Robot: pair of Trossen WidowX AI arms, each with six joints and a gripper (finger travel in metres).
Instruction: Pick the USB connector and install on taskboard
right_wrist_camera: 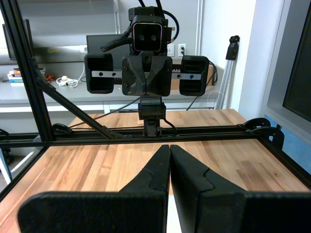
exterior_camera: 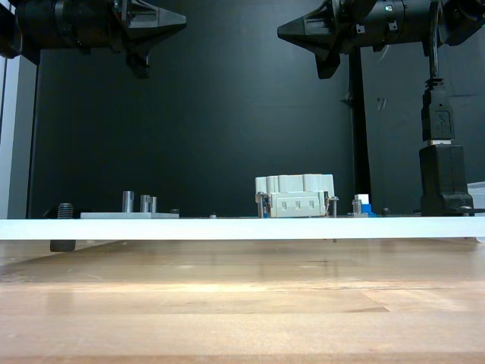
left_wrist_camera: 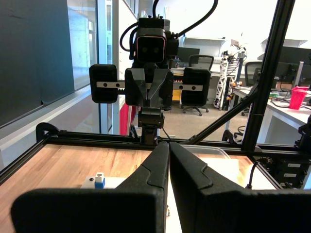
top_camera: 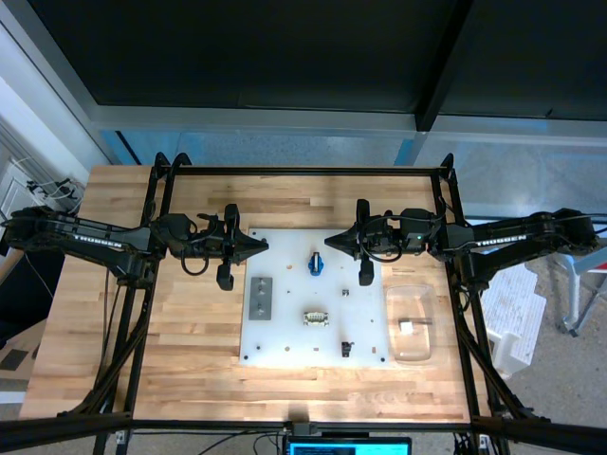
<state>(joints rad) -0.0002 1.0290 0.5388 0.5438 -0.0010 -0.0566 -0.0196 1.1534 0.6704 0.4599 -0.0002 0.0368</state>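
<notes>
Both arms hang up high over the far edge of the flat white square taskboard (top_camera: 285,334), tips pointing at each other. The left gripper (top_camera: 258,244) has its fingers pressed together with nothing between them, and it's the same for the right gripper (top_camera: 333,242). The tiny black blocky USB connector (top_camera: 347,348) stands upright on the board down by the near edge, on the right-hand half. That puts it well apart from both grippers and far below them, a bit closer to the right one. The clear plastic tray (top_camera: 414,353) lies just beside the board's right edge.
</notes>
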